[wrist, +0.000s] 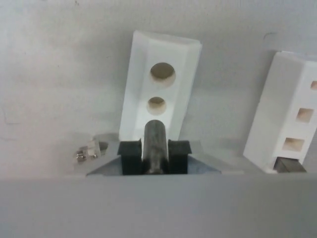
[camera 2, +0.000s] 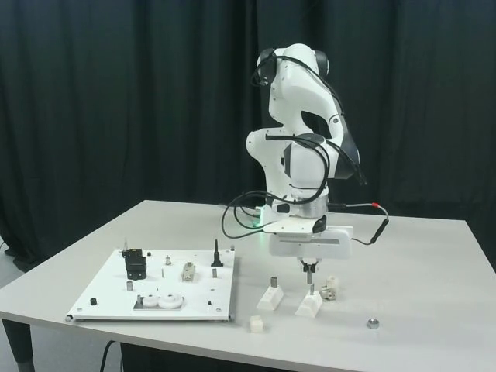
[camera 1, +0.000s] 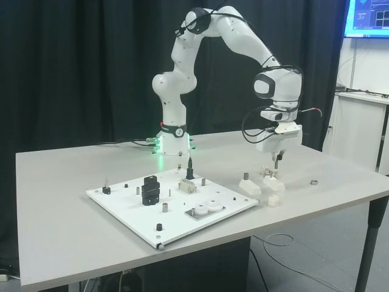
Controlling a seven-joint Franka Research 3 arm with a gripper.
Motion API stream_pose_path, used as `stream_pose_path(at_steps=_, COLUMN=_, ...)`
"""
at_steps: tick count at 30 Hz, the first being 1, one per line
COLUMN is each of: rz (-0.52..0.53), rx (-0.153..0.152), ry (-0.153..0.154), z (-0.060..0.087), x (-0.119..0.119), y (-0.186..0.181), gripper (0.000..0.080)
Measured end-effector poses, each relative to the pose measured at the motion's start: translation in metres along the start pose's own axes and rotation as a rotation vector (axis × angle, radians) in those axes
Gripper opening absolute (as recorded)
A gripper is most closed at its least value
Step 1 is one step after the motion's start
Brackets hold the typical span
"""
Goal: Insert round peg 3.
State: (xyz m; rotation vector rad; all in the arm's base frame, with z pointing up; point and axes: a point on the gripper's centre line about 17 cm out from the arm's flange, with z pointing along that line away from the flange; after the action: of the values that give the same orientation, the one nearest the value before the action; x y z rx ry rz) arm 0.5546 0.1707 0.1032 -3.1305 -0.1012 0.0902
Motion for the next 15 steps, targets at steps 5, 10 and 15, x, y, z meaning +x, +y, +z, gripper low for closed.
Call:
stream_pose_path(at_steps=5, rz=-0.011, rx=-0.002, ry=0.004, z=-0.002, x=0.002, y=0.004, gripper=0.0108)
stream_pose_path(at_steps=10, rz=-0.026, rx=-0.004, ry=0.01, z=-0.004, x=0.006, y=0.011, gripper=0.0108)
stream_pose_path(at_steps=15, rz=-0.041, rx=-0.01, ry=0.02, z=-0.008, x=0.012, y=0.022, gripper=0.0108)
